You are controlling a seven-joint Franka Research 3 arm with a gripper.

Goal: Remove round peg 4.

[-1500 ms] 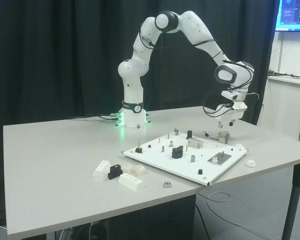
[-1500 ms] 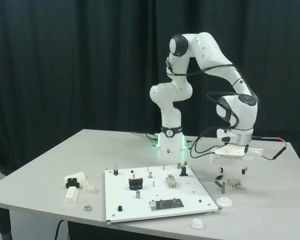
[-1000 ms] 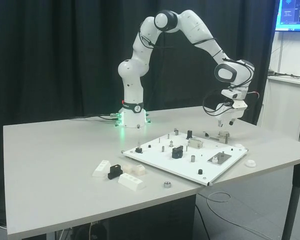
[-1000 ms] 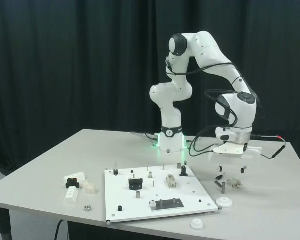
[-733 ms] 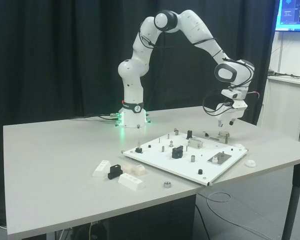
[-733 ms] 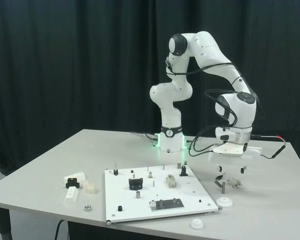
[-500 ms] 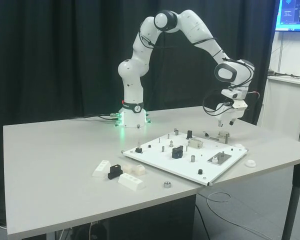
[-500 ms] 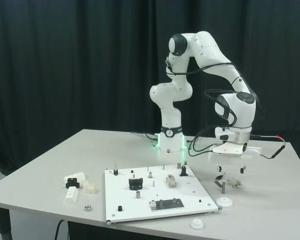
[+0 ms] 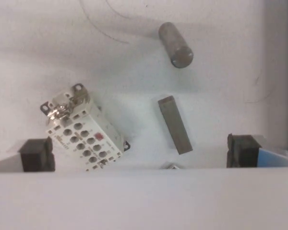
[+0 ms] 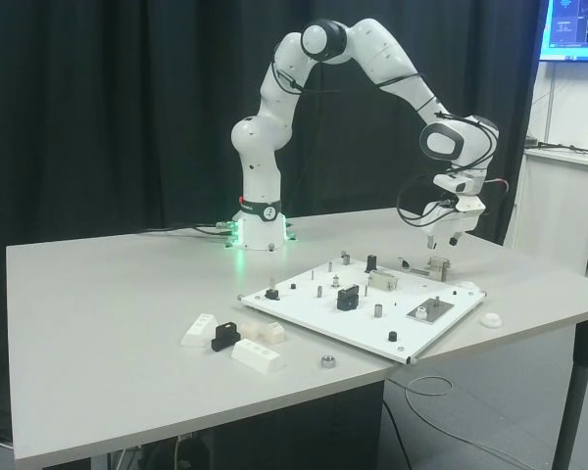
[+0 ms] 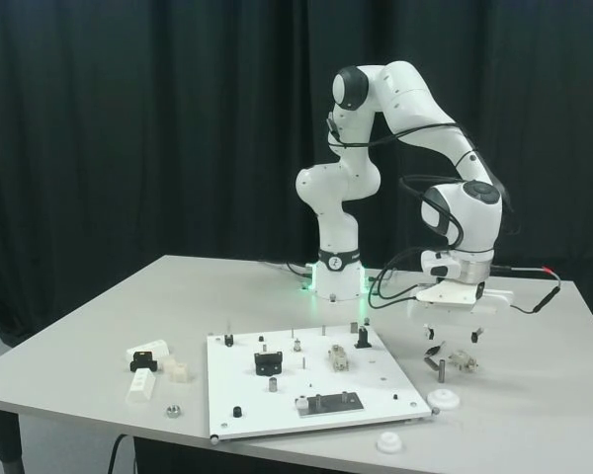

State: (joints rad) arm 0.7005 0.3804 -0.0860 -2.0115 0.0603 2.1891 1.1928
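Now the arm has lifted a little since a second and a half ago, and the gripper [image 11: 451,334] hangs above the bare counter [image 10: 98,294] off the white board's [image 11: 385,380] edge, its fingers [image 9: 36,155] spread wide with nothing between them.

Directly under it lie three loose things: a round grey peg [image 9: 175,45] on its side, a flat grey bar [image 9: 174,124] just beside it, and a white connector block [image 9: 81,130] at an angle. From the second room view these sit at about 3 o'clock of the board, near a white disc [image 11: 442,399].

As a judgement, the peg already lies off the board on the counter and the rising empty gripper suggests it has just been let go, so the removal looks done or nearly so.

Several points stay uncertain. No marking shows that this peg is number 4. In both room views the small parts under the gripper blur together. The wrist view cuts off the fingers, showing only two black tips, and a broad white band hides whatever lies beneath it.
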